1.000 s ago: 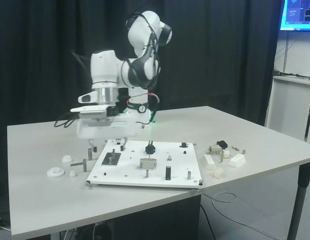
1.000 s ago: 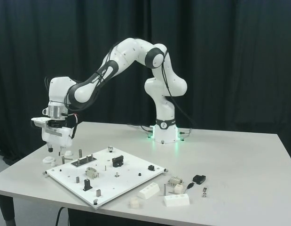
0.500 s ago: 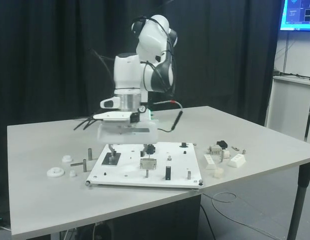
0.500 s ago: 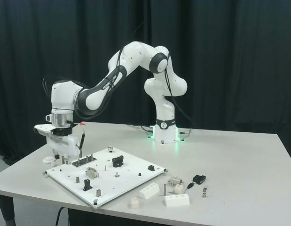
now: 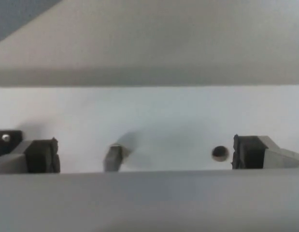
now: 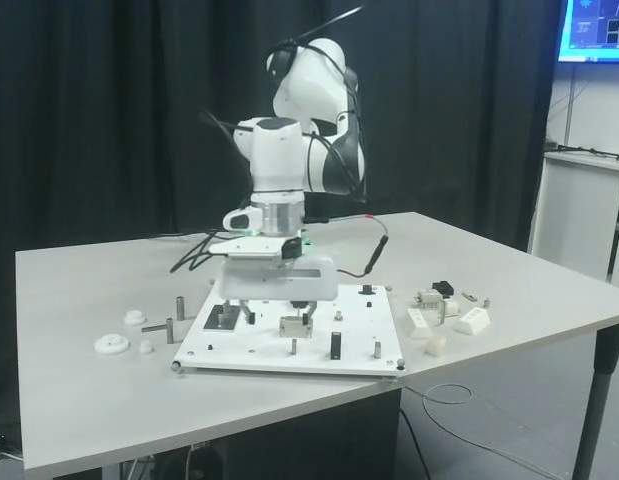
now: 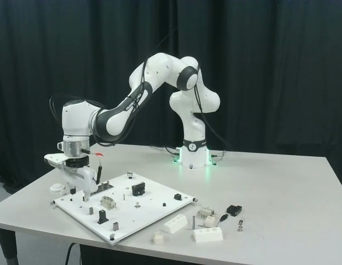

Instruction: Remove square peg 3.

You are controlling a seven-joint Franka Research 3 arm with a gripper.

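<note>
The wrist view is half blocked: blurred grey bands of the gripper (image 5: 144, 155) body cross it above and below, leaving only a strip of the white board (image 5: 178, 116) between. In that strip the two black fingertips (image 5: 41, 155) stand wide apart, one at each side, with nothing between them but a small grey peg (image 5: 112, 157) and a dark hole (image 5: 219, 153) in the board. The jaws are wide open and hold nothing. The peg is cut off by the lower band, so its full length does not show; it seems to stand upright out of the board with its long axis vertical, seen nearly end-on, and it is probably the square peg named in the task, though its cross-section is hard to make out. It sits nearer one fingertip than the other and touches neither. In the first room view the white arm (image 6: 289, 160) hangs the gripper (image 6: 277, 303) low over the board (image 6: 349, 345), towards the board's far left corner, and the gripper's body hides what lies under it. In the second room view the gripper (image 7: 79, 190) is down at the board's (image 7: 154, 212) left corner near the edge of the grey table (image 7: 281, 187), and the pegs there are too small to tell apart.
</note>
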